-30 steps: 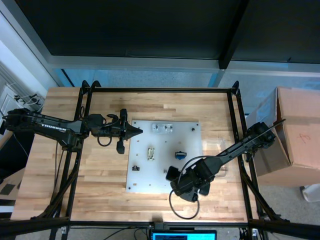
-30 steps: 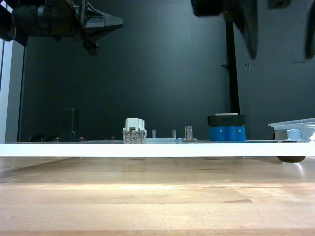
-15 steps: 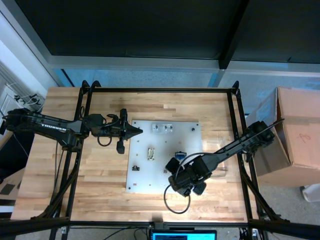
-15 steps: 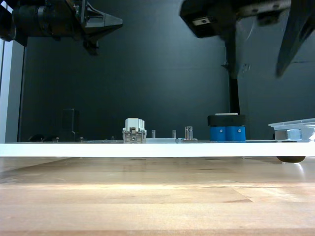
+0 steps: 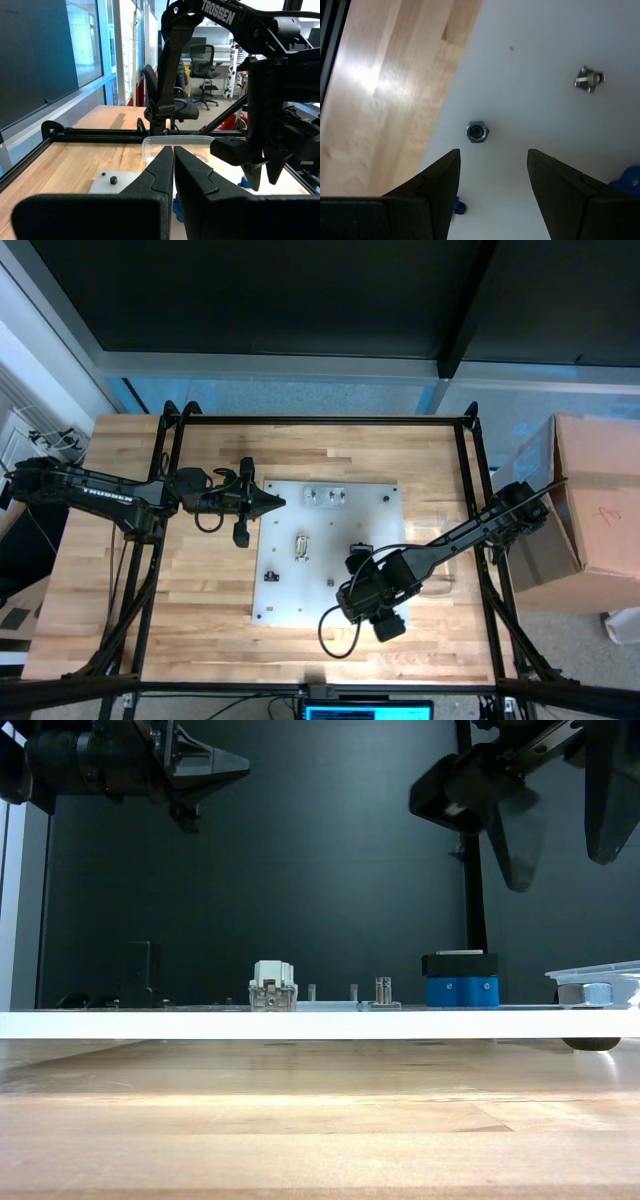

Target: Unfasten the M12 nut and place it in the container

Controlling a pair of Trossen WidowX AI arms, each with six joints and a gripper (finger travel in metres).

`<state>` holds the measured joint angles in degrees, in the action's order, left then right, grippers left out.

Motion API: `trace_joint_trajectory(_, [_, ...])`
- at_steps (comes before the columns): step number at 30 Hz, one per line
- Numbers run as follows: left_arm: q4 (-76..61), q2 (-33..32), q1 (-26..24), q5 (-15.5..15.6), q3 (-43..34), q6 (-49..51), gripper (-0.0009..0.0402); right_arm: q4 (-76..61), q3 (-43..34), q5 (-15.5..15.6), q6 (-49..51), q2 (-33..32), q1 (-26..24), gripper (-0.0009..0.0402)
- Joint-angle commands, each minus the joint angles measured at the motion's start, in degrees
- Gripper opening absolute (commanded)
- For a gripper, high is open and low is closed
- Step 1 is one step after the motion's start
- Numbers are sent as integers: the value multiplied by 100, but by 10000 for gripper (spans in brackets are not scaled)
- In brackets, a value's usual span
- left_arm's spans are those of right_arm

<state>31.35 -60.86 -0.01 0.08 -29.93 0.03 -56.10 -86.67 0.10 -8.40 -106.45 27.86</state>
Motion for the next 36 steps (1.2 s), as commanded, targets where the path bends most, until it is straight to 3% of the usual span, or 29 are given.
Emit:
trace_joint_trajectory(1, [2,0,0,0,-2,0,0,-39,-2,-4,-837,-4,4,185])
trace_joint_trajectory(4, [2,0,0,0,-2,0,0,44,-37,-166,-1309,-2,11,185])
trace_joint_trajectory(12, [2,0,0,-2,-2,0,0,33,-37,-136,-2553,-4,164,170])
trace_joint_trajectory(15, [2,0,2,-2,-2,0,0,31,-61,66,-2918,-61,201,124])
trace_joint_trajectory(21, [4,0,0,-2,-2,0,0,59,-68,444,-3075,-295,284,-6])
trace_joint_trajectory(25, [2,0,0,0,-2,0,0,240,-68,472,-2900,-474,304,5])
trace_joint_trajectory(28, [0,0,0,-2,-2,0,0,345,-37,704,-2616,-603,310,1])
trace_joint_trajectory(36, [2,0,2,-2,-2,0,0,520,203,699,-2452,-682,306,0])
